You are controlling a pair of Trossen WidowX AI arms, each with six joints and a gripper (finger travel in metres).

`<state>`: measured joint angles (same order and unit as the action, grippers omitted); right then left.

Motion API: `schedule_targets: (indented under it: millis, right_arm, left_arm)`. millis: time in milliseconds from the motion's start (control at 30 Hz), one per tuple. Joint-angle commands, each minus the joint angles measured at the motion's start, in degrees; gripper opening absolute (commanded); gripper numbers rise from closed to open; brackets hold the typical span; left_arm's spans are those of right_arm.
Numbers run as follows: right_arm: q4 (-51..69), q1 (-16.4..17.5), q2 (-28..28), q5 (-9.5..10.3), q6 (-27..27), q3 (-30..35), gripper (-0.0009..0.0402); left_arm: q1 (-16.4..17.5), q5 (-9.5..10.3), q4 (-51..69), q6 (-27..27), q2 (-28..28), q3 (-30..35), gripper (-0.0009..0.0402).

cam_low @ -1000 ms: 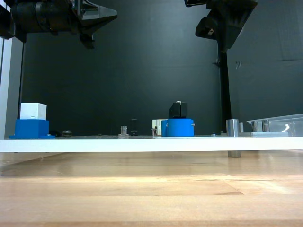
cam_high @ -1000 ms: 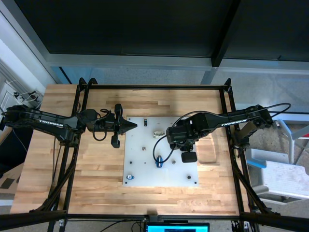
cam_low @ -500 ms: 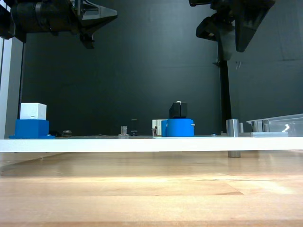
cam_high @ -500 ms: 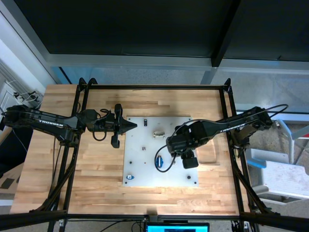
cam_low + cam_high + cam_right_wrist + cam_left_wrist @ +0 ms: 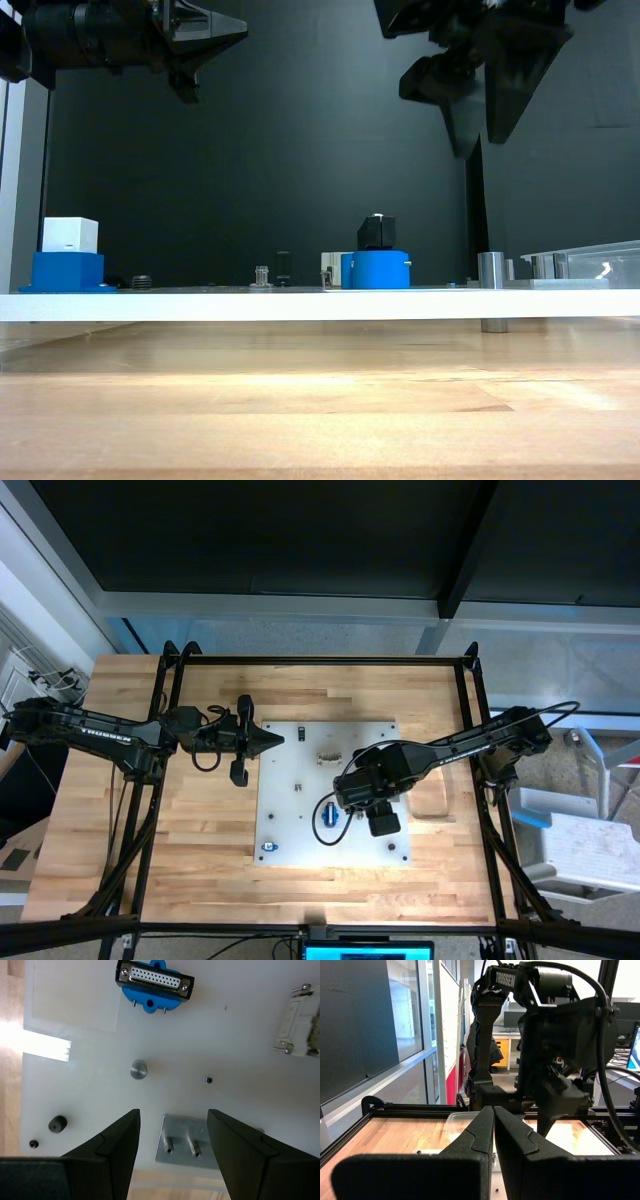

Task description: Pick the 16mm cylinder and place it in the container

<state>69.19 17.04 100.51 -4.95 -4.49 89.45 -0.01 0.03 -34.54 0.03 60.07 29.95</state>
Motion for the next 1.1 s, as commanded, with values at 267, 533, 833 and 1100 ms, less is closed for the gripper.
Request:
schedule_targets:
  millis: [267,533,833,1100]
  right_arm:
    - [-3.04,0.87,2.91,0.00,-0.15,-0.66,0.0185]
    - [-6.38,2.12,3.89,0.00,-1.09,-2.54,0.0185]
    - [-8.26,2.99,5.05,-0.02,-1.66,-3.74,0.0185]
    - [-11.96,3.26,5.03,0.02,-2.14,-7.37,0.0185]
  left_arm:
    - [0.00,-0.02,0.00,-0.02,0.02,0.00,0.0000]
    - [0.02,-0.02,0.00,-0.02,0.02,0.00,0.0000]
    - [0.00,-0.02,0.00,-0.02,0.02,0.00,0.0000]
    - [0.02,-0.02,0.00,-0.02,0.02,0.00,0.0000]
